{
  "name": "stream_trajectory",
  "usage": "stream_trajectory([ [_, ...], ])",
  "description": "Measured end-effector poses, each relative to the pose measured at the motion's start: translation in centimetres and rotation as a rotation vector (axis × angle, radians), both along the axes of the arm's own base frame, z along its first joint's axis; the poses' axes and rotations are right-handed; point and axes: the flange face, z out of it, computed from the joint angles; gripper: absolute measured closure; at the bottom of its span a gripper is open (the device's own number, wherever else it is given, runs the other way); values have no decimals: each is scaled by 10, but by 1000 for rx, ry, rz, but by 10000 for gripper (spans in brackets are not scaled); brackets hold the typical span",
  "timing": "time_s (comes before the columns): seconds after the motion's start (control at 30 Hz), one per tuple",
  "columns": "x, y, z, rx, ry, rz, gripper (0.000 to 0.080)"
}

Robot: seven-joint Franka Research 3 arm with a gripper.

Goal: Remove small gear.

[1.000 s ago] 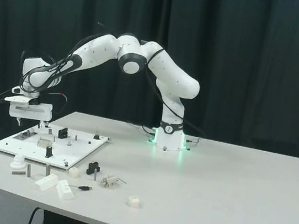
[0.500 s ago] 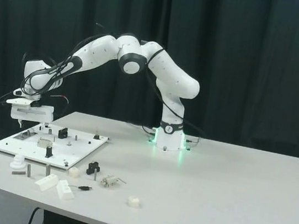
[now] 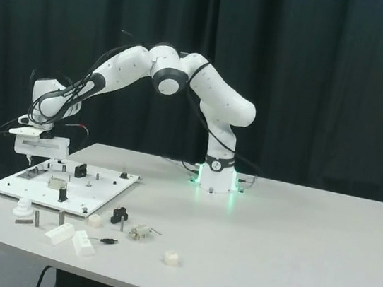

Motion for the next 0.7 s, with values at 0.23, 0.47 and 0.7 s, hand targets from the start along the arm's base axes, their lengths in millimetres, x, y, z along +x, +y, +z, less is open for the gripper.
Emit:
stream_trajectory([
  [0.23,-1,0,-1,1,1,8,279],
  [0.47,-1,0,-1,-1,2,11,617],
  [0.7,-1,0,-1,-1,2,12,617],
])
